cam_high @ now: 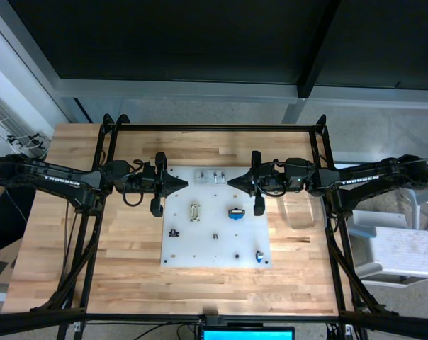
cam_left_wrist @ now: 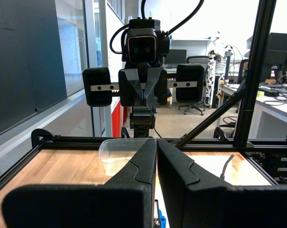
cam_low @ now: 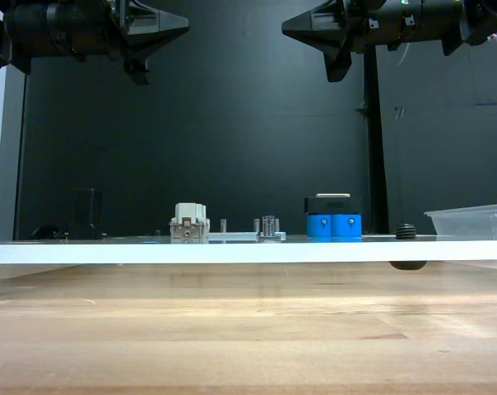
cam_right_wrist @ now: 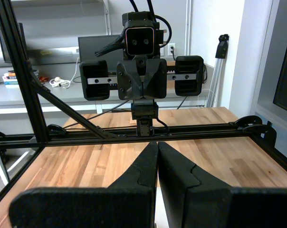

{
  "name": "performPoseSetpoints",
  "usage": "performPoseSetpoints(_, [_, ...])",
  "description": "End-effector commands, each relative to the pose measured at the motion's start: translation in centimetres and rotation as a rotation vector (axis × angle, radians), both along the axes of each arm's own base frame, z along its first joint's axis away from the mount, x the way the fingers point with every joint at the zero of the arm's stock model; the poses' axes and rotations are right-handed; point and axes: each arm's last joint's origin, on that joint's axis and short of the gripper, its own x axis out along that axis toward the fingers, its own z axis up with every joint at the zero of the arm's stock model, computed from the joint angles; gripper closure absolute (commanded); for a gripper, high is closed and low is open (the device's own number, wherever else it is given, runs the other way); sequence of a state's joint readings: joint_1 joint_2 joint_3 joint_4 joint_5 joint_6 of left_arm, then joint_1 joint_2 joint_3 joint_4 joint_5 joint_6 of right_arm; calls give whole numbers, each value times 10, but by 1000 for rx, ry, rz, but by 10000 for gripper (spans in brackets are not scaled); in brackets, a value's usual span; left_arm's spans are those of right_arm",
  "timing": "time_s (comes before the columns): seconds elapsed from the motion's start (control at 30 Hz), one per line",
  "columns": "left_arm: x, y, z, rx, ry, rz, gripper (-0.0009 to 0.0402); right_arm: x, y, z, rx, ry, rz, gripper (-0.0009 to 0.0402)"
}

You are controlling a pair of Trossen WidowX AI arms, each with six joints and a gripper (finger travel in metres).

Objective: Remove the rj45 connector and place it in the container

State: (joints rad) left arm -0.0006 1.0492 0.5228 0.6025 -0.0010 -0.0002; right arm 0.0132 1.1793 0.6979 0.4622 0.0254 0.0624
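Two black robot arms reach inward from the left and right edges of a wooden tabletop (cam_high: 93,248), held high above a white board (cam_high: 200,248) lying at its middle. The left gripper (cam_high: 183,183) hangs over the board's far left corner, its fingers pressed together on nothing. The right gripper (cam_high: 232,182) faces it over the board's far edge, fingers likewise pressed together. Their tips are apart.

Near the board's middle sits a black-topped blue block (cam_high: 236,213), which may be the rj45 connector; I cannot tell for certain. A grey connector (cam_high: 195,212) stands near its left. The container (cam_high: 299,211), a clear plastic tub, rests on the tabletop just beside the board's right edge.
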Motion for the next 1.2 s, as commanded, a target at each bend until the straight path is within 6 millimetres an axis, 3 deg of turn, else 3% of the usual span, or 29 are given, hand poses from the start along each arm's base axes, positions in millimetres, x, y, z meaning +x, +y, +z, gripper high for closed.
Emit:
performPoseSetpoints(0.03, [0,0,0,0,0,0,392,0,0,0,0,0,0,393])
performPoseSetpoints(1.07, [0,0,0,0,0,0,392,0,0,0,12,0,3,393])
performPoseSetpoints(1.2, [0,0,0,0,0,0,392,1,0,-1,10,76,-7,393])
